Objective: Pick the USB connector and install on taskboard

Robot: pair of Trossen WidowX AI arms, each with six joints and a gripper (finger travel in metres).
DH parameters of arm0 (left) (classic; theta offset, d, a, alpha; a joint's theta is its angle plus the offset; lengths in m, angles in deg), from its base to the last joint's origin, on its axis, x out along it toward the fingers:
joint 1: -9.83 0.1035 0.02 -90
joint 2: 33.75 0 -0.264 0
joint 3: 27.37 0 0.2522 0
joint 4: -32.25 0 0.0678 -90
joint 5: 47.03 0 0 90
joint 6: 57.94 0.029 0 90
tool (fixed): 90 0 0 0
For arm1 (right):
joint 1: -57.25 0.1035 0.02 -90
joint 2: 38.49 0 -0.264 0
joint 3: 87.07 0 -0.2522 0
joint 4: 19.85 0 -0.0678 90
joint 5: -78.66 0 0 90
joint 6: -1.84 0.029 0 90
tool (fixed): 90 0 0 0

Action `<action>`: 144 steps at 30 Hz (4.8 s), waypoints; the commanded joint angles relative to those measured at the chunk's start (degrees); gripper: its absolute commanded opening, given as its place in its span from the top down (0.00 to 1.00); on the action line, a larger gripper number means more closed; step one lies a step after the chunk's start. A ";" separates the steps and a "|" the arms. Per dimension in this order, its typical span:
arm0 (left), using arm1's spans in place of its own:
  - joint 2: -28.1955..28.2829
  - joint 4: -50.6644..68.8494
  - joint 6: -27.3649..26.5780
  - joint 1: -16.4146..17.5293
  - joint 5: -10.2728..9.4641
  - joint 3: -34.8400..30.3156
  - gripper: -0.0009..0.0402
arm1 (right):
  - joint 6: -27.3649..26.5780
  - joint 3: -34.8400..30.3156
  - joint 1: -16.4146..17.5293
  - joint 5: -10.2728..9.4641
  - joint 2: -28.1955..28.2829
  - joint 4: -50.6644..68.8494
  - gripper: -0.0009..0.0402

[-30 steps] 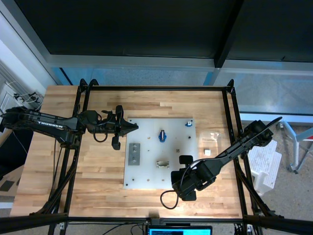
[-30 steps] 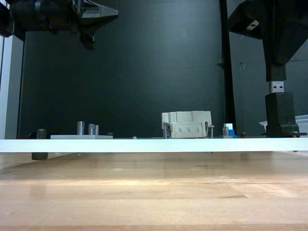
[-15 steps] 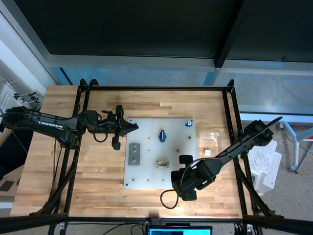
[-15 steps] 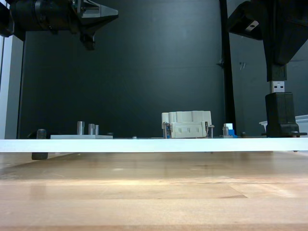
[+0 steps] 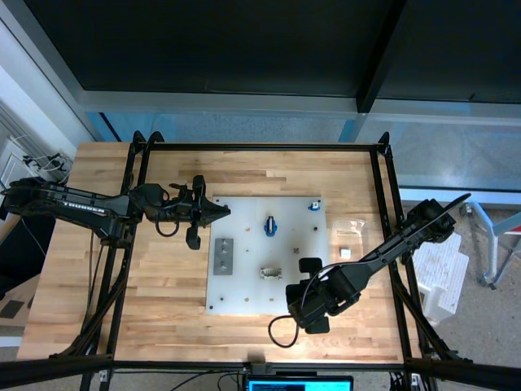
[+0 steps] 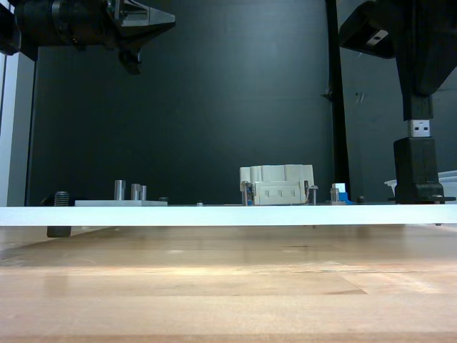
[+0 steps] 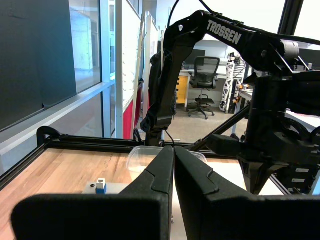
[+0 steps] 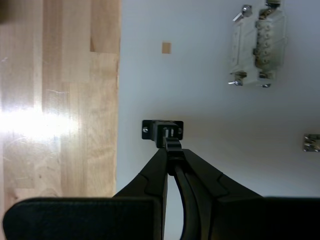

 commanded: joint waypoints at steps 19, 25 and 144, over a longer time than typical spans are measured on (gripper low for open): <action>0.00 -0.02 0.02 0.00 0.00 0.00 0.98 | -0.26 -0.15 -0.04 1.14 -0.09 -0.66 0.98; 0.00 -0.02 0.02 0.00 0.00 0.00 0.98 | -0.24 -0.15 -0.04 0.76 -0.09 -0.68 0.98; 0.00 -0.02 0.02 0.00 0.00 0.00 0.98 | 0.28 5.53 0.13 0.04 -11.04 -4.63 0.56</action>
